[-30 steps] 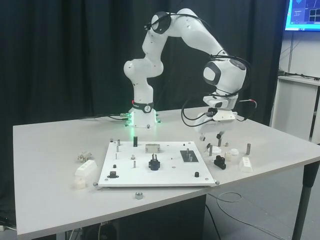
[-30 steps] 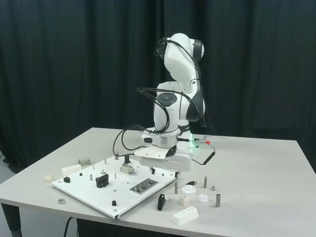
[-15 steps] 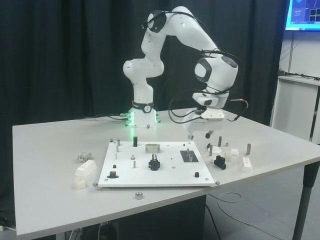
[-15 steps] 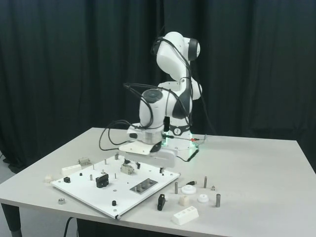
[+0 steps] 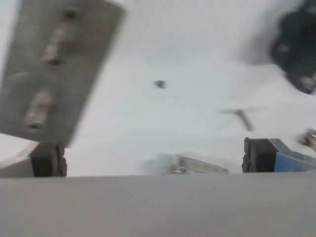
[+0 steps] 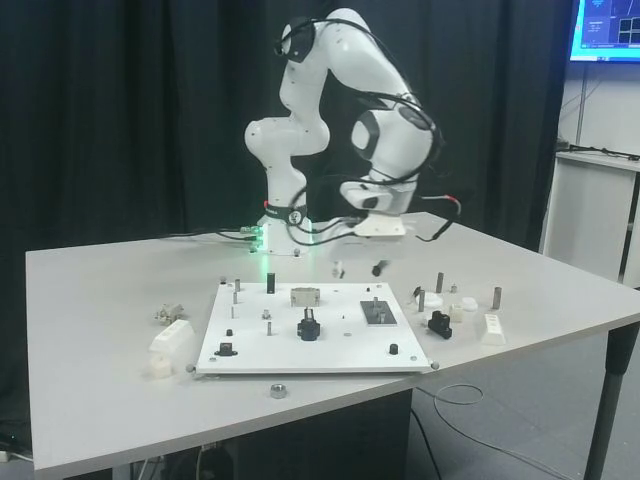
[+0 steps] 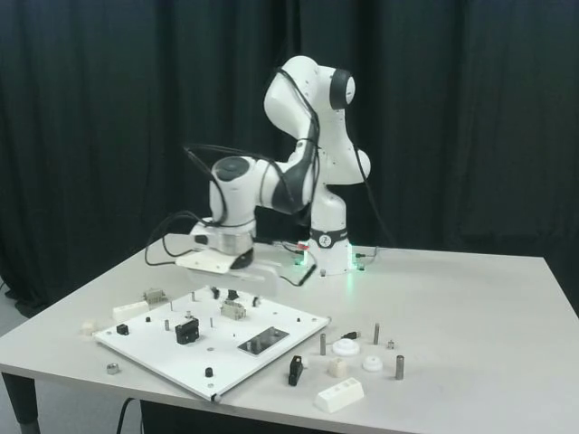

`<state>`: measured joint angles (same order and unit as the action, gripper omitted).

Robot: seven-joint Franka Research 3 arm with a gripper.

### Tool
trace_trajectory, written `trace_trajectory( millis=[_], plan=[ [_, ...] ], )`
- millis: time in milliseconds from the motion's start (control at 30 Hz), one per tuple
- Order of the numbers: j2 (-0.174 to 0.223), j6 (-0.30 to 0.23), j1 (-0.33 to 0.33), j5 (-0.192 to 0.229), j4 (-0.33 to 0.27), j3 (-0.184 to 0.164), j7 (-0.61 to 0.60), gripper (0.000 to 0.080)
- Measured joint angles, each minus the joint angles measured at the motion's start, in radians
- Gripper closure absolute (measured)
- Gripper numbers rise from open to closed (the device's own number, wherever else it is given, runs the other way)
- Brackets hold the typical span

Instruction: Remove round peg 1.

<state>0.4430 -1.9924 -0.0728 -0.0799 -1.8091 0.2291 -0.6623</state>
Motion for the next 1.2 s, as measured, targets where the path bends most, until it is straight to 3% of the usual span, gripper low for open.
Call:
trace_trajectory(
  millis=[367,733,1000,1200],
  plan=[
    [-0.009,-0.006,0.048,-0.006,-0.002,0.087,0.059,0.0003],
    [-0.011,-0.072,0.11,0.0,-0.021,0.164,0.149,0.0003],
    [-0.016,-0.152,0.17,0.052,-0.057,0.184,0.208,0.0003],
    [-0.017,-0.209,0.182,0.129,-0.093,0.214,0.25,0.0003]
  ],
)
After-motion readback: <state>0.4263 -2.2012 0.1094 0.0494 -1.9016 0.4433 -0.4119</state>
